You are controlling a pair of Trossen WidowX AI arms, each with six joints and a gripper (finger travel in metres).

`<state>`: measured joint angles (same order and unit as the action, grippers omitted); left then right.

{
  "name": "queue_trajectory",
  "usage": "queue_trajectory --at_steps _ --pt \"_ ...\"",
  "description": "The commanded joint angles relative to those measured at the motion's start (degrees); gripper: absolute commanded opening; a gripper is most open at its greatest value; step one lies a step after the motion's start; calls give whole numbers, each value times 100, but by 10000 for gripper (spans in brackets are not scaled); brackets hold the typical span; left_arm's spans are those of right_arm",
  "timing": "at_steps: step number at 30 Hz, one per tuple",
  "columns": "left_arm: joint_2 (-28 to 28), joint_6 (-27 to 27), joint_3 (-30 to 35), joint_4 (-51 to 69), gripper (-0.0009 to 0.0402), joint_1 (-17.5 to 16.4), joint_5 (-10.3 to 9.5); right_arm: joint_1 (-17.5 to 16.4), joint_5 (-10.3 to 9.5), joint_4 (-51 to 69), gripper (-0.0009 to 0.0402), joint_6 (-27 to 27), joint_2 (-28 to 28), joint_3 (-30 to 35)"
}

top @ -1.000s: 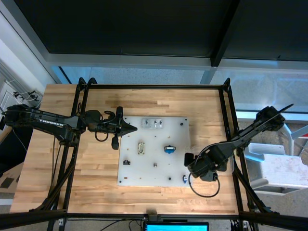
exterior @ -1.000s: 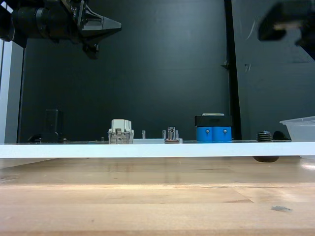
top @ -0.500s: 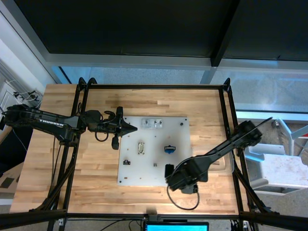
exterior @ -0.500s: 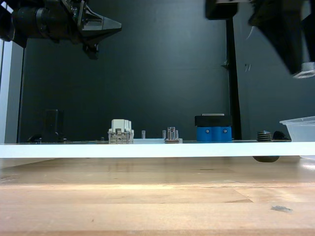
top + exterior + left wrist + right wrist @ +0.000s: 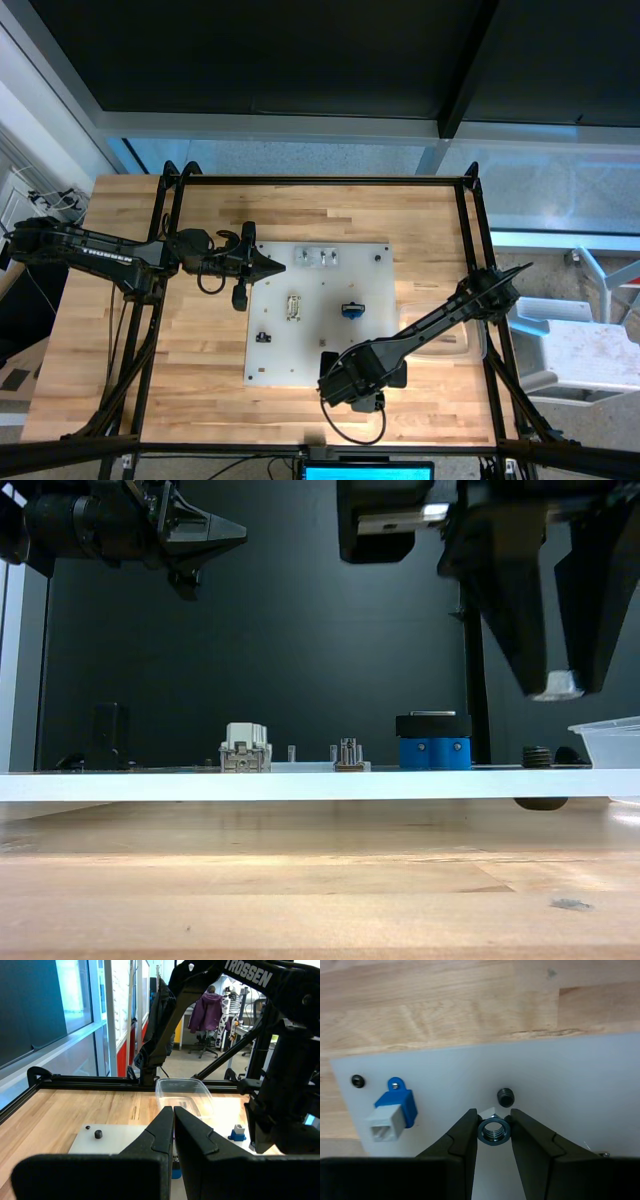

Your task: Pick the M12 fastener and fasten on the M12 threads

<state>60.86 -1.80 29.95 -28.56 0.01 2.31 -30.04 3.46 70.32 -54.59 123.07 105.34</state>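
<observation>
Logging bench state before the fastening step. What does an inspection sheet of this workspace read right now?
Surface: white board on wooden table.
Job's things: nut held in right claw; stud bare, apart from the nut.
Clutter: blue fittings, grey connector, clear tray.
Grippers: right claw shut on the nut, above the board's near edge; left claw shut, parked high over the board's left edge.
Cables: black loop under the right wrist.
Surroundings: black frame; person in purple behind.
</observation>
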Motion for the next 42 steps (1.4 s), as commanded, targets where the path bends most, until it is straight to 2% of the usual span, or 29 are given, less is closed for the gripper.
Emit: queue_trajectory --at_steps 1,25,42 --pt "0 0 0 -2 0 -2 0 28 -4 -179 4 4 35 -15" --pt "0 0 0 -2 0 0 0 85 -7 -542 4 7 52 -214" --pt "0 0 0 2 0 0 0 70 -52 -588 4 142 308 -223"
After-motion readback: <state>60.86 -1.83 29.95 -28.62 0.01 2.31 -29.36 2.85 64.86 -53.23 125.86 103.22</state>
